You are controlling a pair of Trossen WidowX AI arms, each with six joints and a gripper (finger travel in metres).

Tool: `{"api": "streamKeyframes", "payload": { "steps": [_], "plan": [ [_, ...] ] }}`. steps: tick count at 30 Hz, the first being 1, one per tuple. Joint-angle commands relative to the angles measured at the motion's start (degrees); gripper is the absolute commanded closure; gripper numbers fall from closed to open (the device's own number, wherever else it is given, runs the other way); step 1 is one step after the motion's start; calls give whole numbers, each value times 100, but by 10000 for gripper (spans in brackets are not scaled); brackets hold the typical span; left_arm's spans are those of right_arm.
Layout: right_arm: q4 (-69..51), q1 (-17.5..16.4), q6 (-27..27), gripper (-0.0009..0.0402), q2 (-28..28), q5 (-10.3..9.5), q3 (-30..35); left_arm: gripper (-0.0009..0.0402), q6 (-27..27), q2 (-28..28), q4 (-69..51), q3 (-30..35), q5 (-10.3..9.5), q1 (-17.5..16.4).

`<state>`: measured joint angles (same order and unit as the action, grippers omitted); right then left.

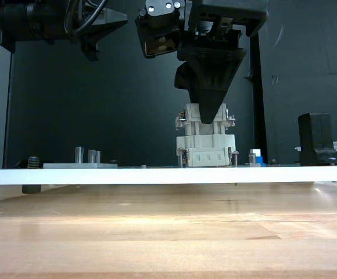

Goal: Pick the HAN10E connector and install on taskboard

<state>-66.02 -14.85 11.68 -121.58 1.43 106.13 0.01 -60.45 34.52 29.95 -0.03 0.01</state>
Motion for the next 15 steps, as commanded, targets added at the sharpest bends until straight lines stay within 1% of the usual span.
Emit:
{"api": "streamKeyframes", "payload": {
  "steps": [1,15],
  "plan": [
    [105,0,0,365,-4,4,-76,392,0,-2,0,0,2,0],
    [273,15,-2,366,-2,9,-155,392,0,-2,0,0,2,0]
  ]
}}
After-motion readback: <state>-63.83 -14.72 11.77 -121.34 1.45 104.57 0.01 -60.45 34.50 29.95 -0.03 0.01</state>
